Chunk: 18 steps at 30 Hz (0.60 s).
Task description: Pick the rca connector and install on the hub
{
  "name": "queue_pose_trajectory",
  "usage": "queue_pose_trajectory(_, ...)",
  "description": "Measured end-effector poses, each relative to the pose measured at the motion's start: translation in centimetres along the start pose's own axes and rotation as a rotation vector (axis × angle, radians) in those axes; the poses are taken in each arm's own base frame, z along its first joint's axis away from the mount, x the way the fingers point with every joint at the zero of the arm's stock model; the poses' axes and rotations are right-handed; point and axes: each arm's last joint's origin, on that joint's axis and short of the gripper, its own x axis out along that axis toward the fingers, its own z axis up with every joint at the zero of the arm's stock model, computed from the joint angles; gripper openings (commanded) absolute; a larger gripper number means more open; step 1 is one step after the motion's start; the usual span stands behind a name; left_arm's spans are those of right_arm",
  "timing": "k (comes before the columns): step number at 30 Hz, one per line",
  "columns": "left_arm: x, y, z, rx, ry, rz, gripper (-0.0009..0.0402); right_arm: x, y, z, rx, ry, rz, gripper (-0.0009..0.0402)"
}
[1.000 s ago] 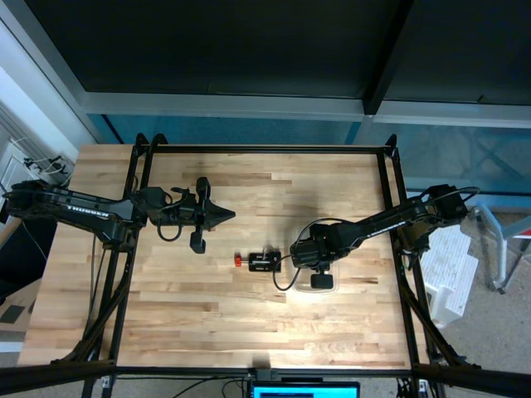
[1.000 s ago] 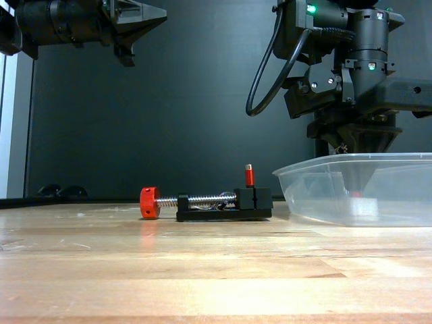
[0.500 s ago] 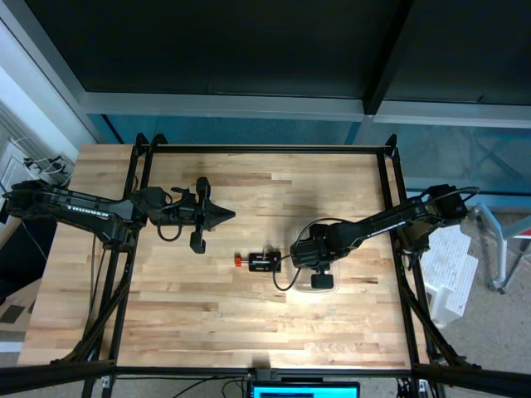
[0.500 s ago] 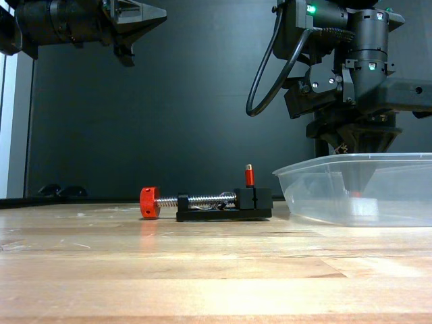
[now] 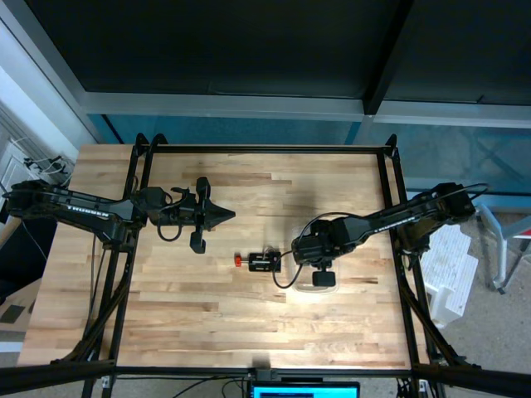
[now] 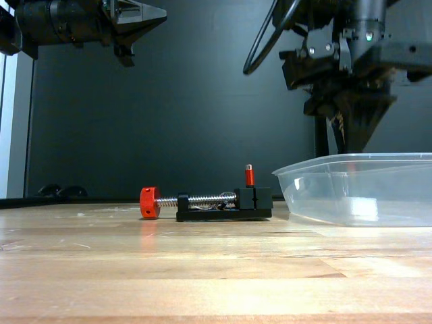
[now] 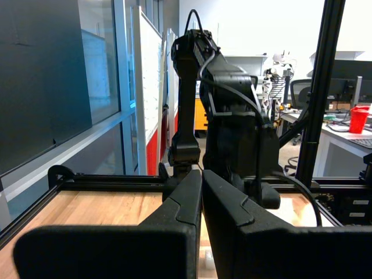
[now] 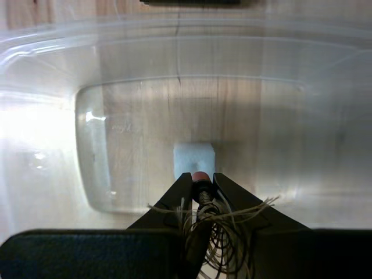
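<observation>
The right gripper [image 8: 199, 185] hangs over the clear plastic tray [image 6: 317, 192], right of centre on the bench [image 5: 207, 315]. Its jaws are clamped on the rca connector [image 8: 201, 176], above a white square piece [image 8: 195, 156]. The hub [image 6: 223, 202] sits mid-bench just beside the tray, and the left gripper [image 7: 201, 177] hovers high toward the left edge with its jaws pressed together.

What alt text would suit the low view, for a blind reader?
The right gripper, shut on the rca connector, hangs above a clear tray; the hub lies on the table beside it, the left gripper shut, high at left.

Glossy clear plastic tray [image 6: 324, 196], matt wooden table [image 6: 169, 270].
</observation>
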Motion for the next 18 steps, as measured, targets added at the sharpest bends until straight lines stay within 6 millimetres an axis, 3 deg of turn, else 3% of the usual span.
queue_pose_trajectory(5,0.0,0.0,0.0,0.0,0.0,0.0,0.0,-1.6,-0.1,0.2,0.0,0.002,-0.001,0.0)
queue_pose_trajectory(13,0.0,0.0,0.0,0.0,0.0,0.0,0.0,-2.0,-0.1,0.3,-0.002,-0.012,0.002,0.0)
queue_pose_trajectory(18,0.0,0.0,0.0,0.0,0.0,0.0,0.0,-3.5,-0.3,1.4,0.012,-0.069,0.013,0.0)
